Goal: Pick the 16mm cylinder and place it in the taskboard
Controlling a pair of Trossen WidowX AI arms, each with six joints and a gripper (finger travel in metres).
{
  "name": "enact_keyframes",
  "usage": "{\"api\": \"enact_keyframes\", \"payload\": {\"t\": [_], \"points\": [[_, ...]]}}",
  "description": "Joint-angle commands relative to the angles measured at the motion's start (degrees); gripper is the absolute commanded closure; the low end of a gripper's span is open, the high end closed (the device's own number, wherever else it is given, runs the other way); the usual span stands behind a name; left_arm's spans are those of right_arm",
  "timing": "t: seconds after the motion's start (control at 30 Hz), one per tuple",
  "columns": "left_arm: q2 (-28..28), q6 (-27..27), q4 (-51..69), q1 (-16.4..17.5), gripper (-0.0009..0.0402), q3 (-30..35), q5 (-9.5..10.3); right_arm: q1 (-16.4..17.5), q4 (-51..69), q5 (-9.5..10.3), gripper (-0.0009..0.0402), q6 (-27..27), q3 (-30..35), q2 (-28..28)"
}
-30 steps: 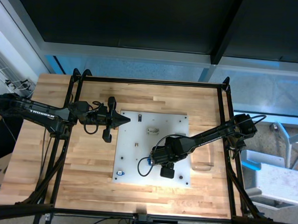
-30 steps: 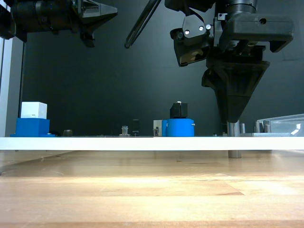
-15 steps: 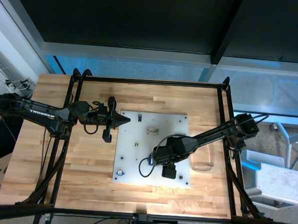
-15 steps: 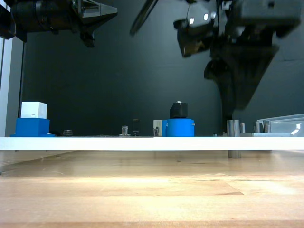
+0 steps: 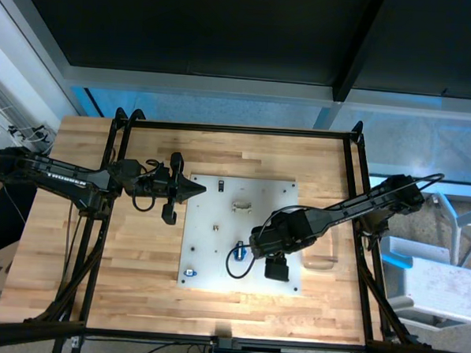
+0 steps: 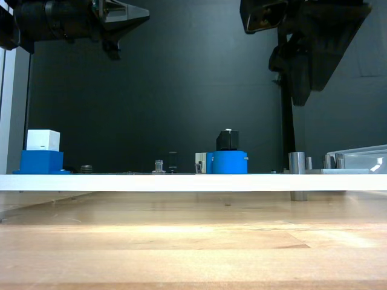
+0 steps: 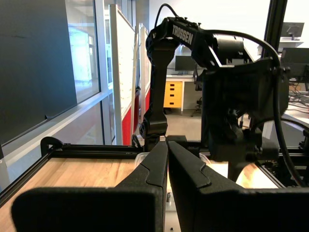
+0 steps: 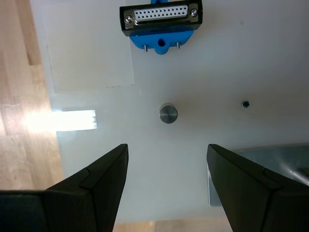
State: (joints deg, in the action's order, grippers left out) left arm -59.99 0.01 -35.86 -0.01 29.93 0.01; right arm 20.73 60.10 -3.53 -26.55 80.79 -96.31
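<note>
The 16mm cylinder (image 8: 168, 113) stands upright in a hole of the white taskboard (image 8: 203, 72), its round metal top showing between and beyond my right gripper's open fingers (image 8: 104, 188). Level with the table, the cylinder (image 6: 297, 163) pokes up from the taskboard (image 6: 151, 182) and a little out below it. My right gripper (image 6: 300, 96) hangs well above it, touching nothing. From above, that gripper (image 5: 268, 256) is over the taskboard's (image 5: 216, 247) near right part. My left gripper (image 5: 198, 188) hovers shut at the taskboard's far left edge, high up (image 6: 142, 12).
A blue connector (image 8: 159, 24) lies on the board just beyond the cylinder. A clear plastic tray (image 5: 323, 252) sits off the board's right edge. A blue block with a white cube (image 6: 42, 154) stands at the near left corner. Small fittings (image 6: 159, 165) dot the middle.
My right gripper has let go of the cylinder and risen straight up from it. The cylinder stays standing in the board. The left arm has not moved.
</note>
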Motion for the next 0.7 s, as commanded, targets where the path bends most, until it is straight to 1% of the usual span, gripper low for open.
{"api": "enact_keyframes", "payload": {"t": [0.03,0.3,0.7], "points": [[0.00,-0.02,0.00,0.02,0.0393,0.02,0.00,0.00,0.35,-0.11,0.0165,0.07,0.00,1.42],[0.00,-0.02,0.00,0.02,0.0393,0.02,0.00,0.00,4.02,-0.11,0.0165,0.24,0.02,3.61],[0.00,-0.02,0.02,0.00,0.0393,0.02,0.00,-0.02,4.37,-0.04,0.0165,0.39,0.00,3.76]]}}
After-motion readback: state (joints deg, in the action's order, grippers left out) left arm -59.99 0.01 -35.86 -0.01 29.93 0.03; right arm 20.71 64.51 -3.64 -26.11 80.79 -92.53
